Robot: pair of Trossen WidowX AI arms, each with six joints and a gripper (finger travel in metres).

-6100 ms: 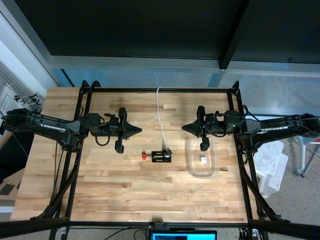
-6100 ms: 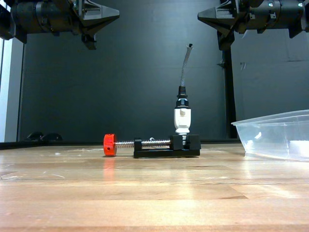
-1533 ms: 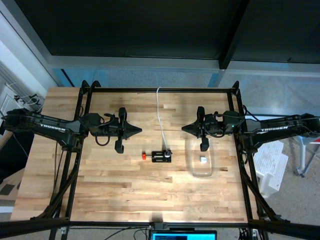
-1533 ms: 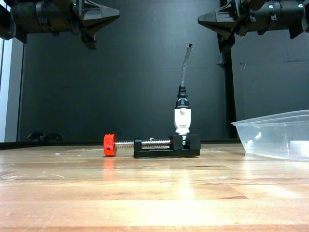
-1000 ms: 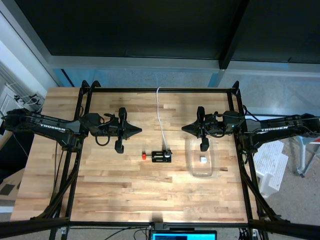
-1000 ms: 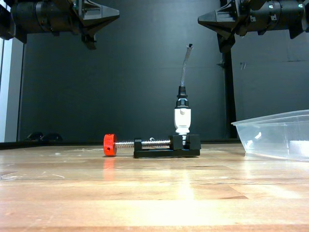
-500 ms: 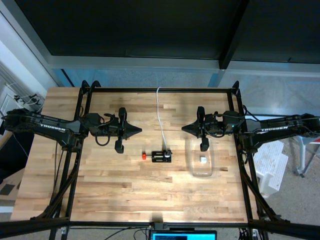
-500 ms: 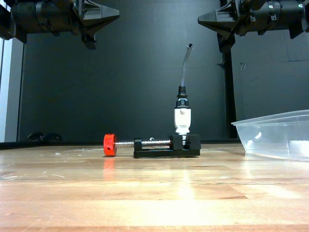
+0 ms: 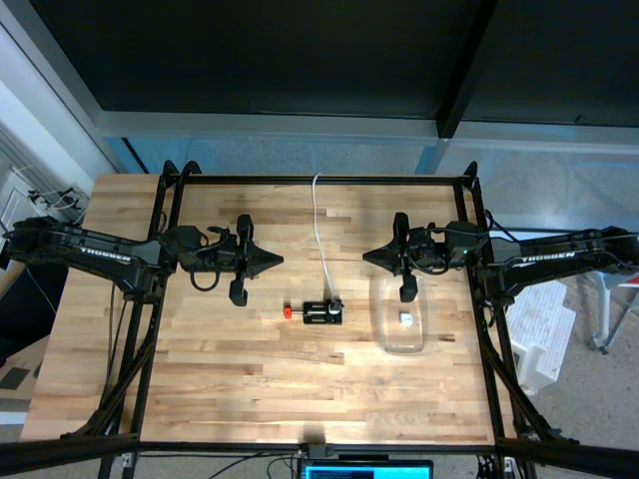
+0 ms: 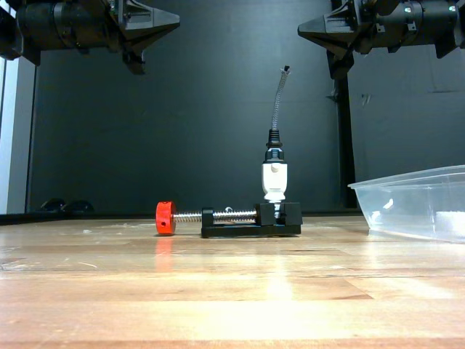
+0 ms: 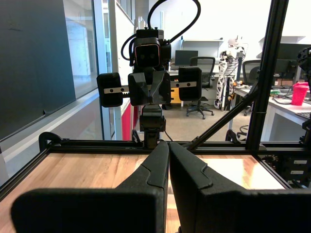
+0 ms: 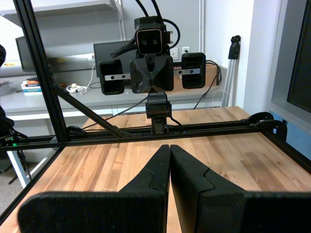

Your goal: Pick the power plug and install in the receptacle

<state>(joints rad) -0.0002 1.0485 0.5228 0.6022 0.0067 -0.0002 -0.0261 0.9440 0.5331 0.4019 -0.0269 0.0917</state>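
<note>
The wooden table (image 9: 250,399) has a small black vise (image 9: 321,312) near its middle, with a red knob (image 9: 288,312) at the vise's 9 o'clock end. The white receptacle (image 10: 274,178) stands in the vise. Its white cable (image 9: 319,230) runs toward 12 o'clock. At 3 o'clock lies a clear tray (image 9: 384,339) with a tiny white block (image 9: 405,318) inside. The left gripper (image 9: 280,260) hangs above at 10 o'clock and the right gripper (image 9: 366,256) at 2 o'clock, both with fingers pressed together.

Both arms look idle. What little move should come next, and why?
Probably the right gripper lowering toward the clear tray: it hangs shut, high near the tray's far end. The left gripper, also shut and high, is farther off. I can't spot the plug.
</note>
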